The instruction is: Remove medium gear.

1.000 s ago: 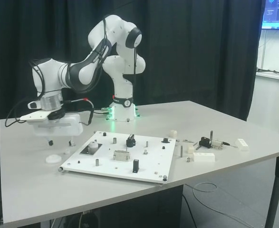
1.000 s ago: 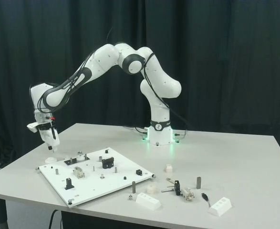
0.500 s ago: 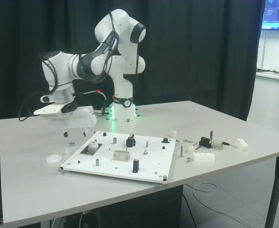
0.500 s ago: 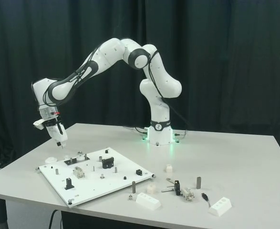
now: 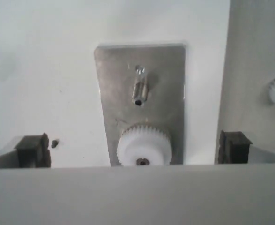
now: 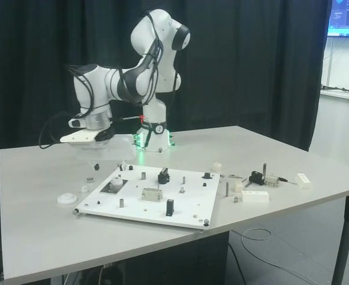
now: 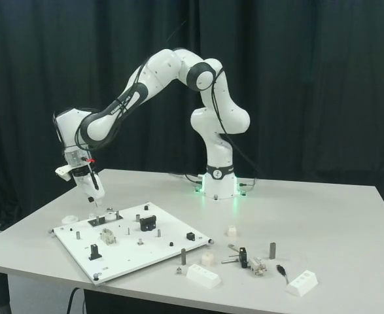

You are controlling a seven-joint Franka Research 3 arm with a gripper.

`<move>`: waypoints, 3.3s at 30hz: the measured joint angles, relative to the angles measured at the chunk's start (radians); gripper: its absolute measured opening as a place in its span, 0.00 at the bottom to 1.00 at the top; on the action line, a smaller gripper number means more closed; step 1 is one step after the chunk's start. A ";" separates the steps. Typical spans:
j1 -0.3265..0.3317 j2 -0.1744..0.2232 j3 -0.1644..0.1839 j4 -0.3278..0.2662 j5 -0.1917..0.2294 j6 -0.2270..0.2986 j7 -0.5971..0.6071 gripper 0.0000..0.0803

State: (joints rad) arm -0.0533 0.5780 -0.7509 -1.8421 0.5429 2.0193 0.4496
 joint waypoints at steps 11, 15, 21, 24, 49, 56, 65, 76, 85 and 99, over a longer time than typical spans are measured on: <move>0.066 -0.013 -0.014 -0.098 -0.001 0.105 0.010 1.00; 0.082 -0.026 -0.014 -0.136 -0.001 0.145 0.010 1.00; 0.099 -0.050 -0.014 -0.188 -0.001 0.199 0.011 1.00; 0.105 -0.060 -0.014 -0.210 -0.001 0.223 0.011 1.00; 0.139 -0.076 -0.007 -0.316 0.002 0.374 0.010 1.00; 0.141 -0.076 -0.003 -0.330 0.002 0.398 0.010 1.00; 0.141 -0.076 0.000 -0.335 0.003 0.409 0.010 1.00; 0.142 -0.076 0.000 -0.338 0.003 0.415 0.010 1.00; 0.143 -0.076 0.003 -0.346 0.003 0.427 0.010 1.00; 0.143 -0.076 0.007 -0.350 0.009 0.430 0.010 1.00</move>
State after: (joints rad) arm 0.0899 0.5021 -0.7440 -2.1919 0.5522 2.4488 0.4600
